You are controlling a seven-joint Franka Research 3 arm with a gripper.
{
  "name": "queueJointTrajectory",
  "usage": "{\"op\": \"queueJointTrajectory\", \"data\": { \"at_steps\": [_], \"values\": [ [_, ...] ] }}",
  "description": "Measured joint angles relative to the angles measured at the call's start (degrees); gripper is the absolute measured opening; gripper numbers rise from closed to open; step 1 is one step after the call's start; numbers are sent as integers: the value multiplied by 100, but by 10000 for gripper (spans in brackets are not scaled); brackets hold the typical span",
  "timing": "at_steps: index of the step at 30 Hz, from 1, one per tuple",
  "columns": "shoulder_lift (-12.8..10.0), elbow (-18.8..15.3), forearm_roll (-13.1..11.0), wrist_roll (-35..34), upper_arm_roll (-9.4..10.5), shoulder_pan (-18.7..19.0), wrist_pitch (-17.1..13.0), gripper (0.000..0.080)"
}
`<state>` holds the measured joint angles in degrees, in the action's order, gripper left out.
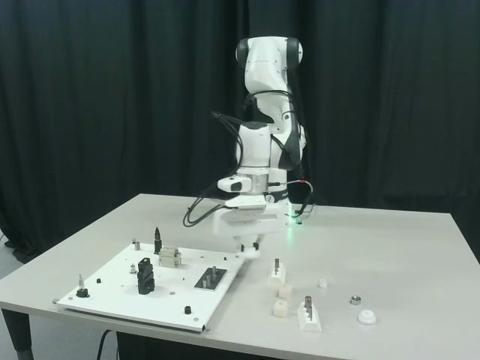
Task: Insert large gear.
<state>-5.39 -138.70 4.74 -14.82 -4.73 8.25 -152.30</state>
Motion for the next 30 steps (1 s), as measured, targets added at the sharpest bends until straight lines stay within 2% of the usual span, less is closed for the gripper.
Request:
{"op": "queueJointTrajectory", "data": {
  "at_steps": [5,16,30],
  "values": [
    [-3,20,-42,-444,-6,-196,0,330],
    [-98,146,-42,-703,-16,-524,-1,330],
    [-544,519,-45,-864,-27,-783,56,330]
  ]
}}
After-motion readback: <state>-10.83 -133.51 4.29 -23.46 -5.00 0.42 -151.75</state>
